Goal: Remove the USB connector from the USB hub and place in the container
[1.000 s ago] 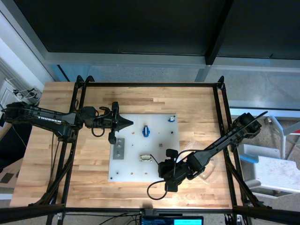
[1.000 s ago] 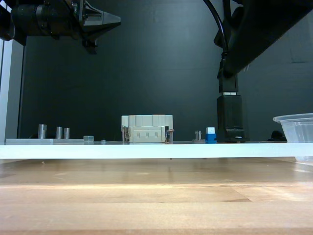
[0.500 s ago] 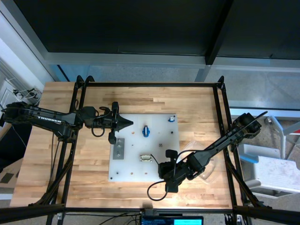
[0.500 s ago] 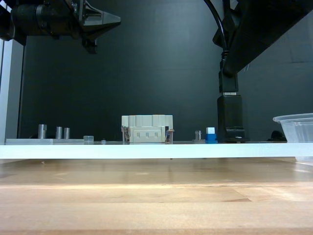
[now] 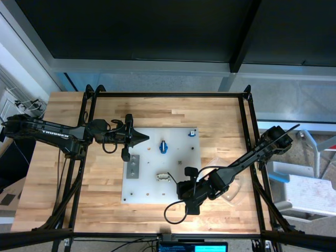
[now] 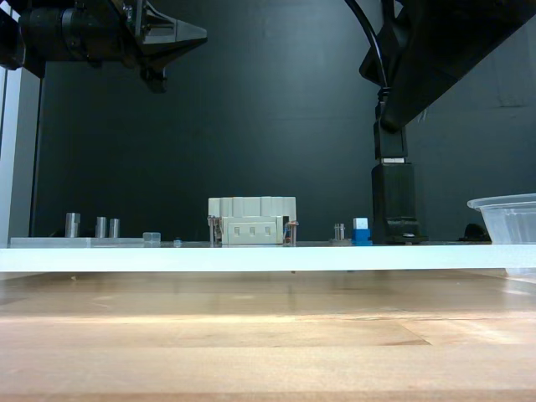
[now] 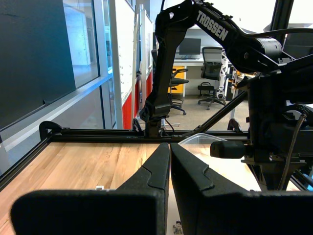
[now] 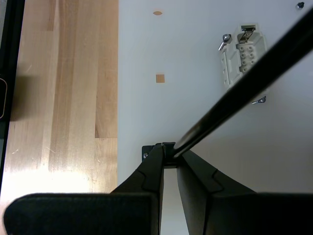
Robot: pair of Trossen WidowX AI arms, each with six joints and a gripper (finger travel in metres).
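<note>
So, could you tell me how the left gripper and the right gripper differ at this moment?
The left gripper points level, high over the white board's far left; the right gripper points down, low at its near edge. The left gripper is shut on nothing; the right gripper is shut on the USB connector. Both are black, with fingers closed.

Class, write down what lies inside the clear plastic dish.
Nothing shows inside the dish through its clear wall. From above, the right arm covers part of it. The right claw grips the cable's plug over the white board; the left claw hangs shut above the board's left edge.
</note>
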